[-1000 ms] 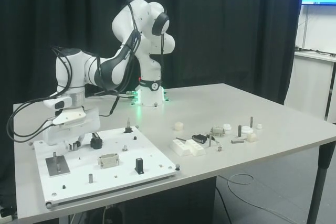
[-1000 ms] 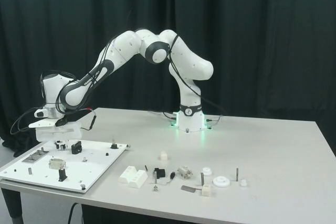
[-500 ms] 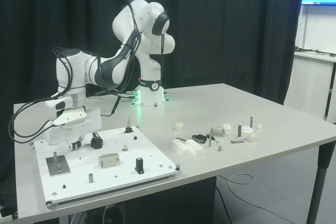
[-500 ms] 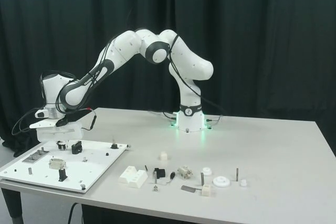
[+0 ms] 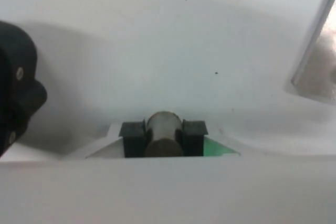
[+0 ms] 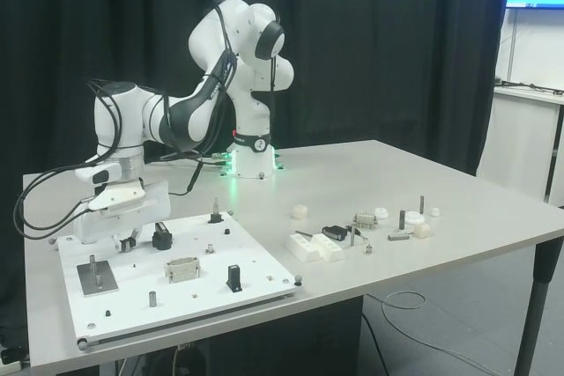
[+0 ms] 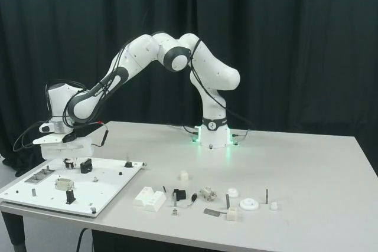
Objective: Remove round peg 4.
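In the wrist view my gripper (image 5: 164,139) is shut on a short grey round peg (image 5: 163,132), whose rounded end shows between the two black fingertips (image 5: 132,139). The white board (image 5: 168,51) lies just below it. In the first room view my gripper (image 6: 128,239) hangs low over the far left corner of the white board (image 6: 256,279). The second room view has my gripper (image 7: 69,162) over the back of the board (image 7: 100,196); the peg is too small to make out in either room view.
A black block (image 6: 161,237) (image 5: 16,87) stands on the board right beside the gripper. A grey plate with an upright peg (image 6: 92,275) sits nearer the front. More pegs and fittings stand on the board. Loose white and grey parts (image 6: 352,233) lie on the table to the right.
The wrist and gripper have risen a little above the board's far left corner. Nothing else has moved.
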You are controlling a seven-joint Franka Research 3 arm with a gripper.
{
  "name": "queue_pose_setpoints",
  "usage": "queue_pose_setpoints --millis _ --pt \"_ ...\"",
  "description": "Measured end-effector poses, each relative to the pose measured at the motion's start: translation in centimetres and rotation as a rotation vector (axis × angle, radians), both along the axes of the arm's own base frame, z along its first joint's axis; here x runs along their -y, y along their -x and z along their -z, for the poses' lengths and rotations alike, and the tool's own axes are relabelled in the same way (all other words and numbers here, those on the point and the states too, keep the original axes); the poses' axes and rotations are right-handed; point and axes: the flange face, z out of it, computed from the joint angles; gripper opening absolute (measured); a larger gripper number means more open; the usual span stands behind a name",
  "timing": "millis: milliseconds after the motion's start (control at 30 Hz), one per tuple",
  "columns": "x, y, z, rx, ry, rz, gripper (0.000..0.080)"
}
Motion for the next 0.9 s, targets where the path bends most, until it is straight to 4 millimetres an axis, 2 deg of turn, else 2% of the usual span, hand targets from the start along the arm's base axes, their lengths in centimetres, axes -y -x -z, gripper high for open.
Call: queue_pose_setpoints --millis 333,900 --pt "-0.1 -0.1 -0.6 -0.007 0.004 0.022 0.0146" --pt "-0.4 0.7 -4.0 -0.010 0.029 0.045 0.0146"
